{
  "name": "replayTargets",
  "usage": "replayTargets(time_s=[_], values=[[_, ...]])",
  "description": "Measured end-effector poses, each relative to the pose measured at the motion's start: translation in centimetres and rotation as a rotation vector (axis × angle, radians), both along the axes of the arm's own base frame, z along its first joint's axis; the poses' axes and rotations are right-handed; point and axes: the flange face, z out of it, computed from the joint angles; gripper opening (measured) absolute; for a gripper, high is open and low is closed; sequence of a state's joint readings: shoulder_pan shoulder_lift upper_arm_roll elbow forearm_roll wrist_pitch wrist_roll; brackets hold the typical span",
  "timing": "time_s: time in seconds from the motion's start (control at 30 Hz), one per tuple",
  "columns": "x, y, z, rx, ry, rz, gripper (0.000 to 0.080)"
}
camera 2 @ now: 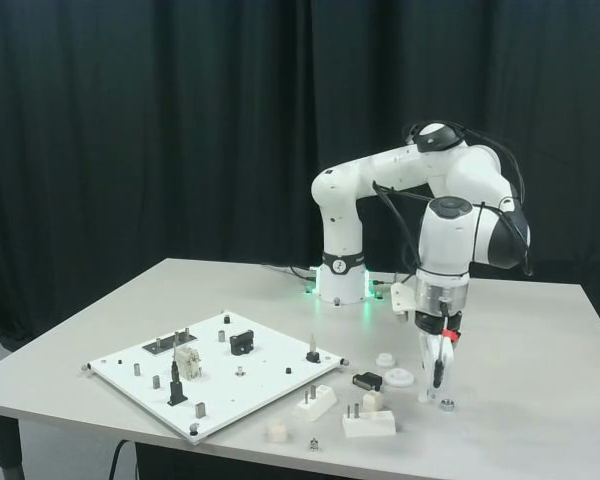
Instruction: Pick bolt 4.
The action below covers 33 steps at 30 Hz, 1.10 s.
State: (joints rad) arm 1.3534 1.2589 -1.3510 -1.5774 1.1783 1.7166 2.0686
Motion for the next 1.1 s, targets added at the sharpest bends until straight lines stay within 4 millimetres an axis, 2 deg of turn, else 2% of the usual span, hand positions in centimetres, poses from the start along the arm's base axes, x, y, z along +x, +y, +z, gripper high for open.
replayTargets(time_s=[1.1], values=[[-3.4, 3.1, -4.6, 0.046, -0.021, 0.031, 0.08]])
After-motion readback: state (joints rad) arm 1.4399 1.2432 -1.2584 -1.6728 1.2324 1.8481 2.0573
